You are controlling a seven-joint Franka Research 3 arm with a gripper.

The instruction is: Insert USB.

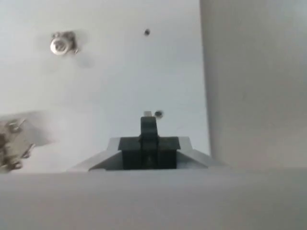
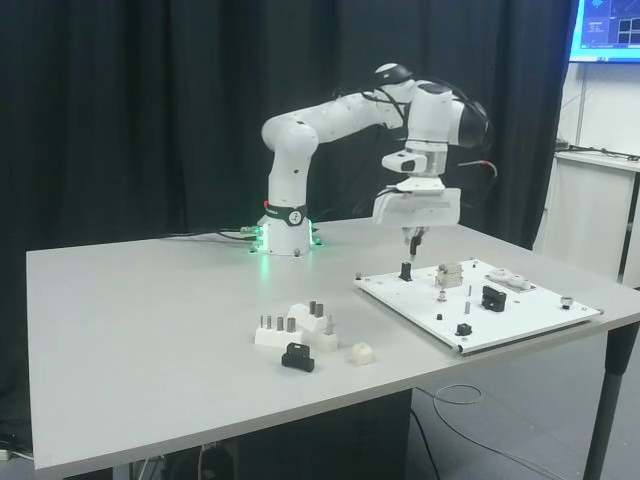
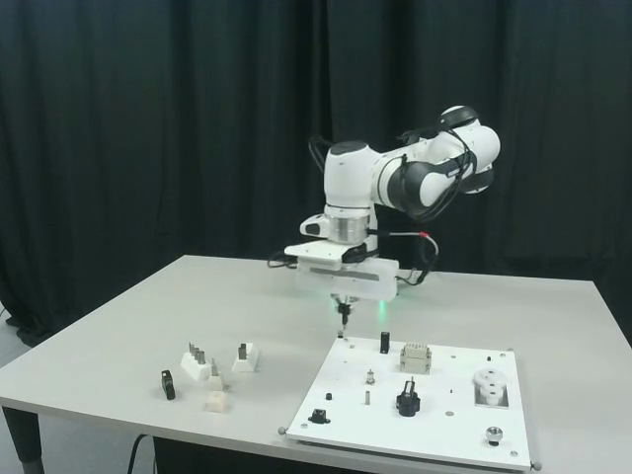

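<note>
1. The grey surface (image 3: 118, 326) is matte and plain, standing before black curtains (image 3: 148, 118) that hang in soft vertical folds; a screen (image 2: 608, 30) glows at the edge of the first room view.
2. The white arm (image 2: 320, 120), smooth and rounded at its joints, is bolted at a base ringed by green light (image 2: 283, 243).
3. A flat white board (image 3: 415, 405) lies on the surface near its edge, rectangular and carrying small fixtures: a grey blocky connector (image 3: 416, 356), a black upright socket (image 3: 384, 343), a round black knob (image 3: 407, 403) and a white moulded part (image 3: 492, 385).
4. Well apart from the board sit white holder blocks (image 3: 197, 363) with grey pegs, plus a small black piece (image 3: 168, 384) standing on the surface.
5. The tool (image 3: 343, 314) hangs just above the board's near corner, pinching a slim black USB plug (image 1: 148, 125) with a metal tip, held upright and clear of the board.
6. In the wrist view, the board looks smooth and pale, with a shiny metal nut (image 1: 60, 44) and a tiny dark hole (image 1: 147, 32).
</note>
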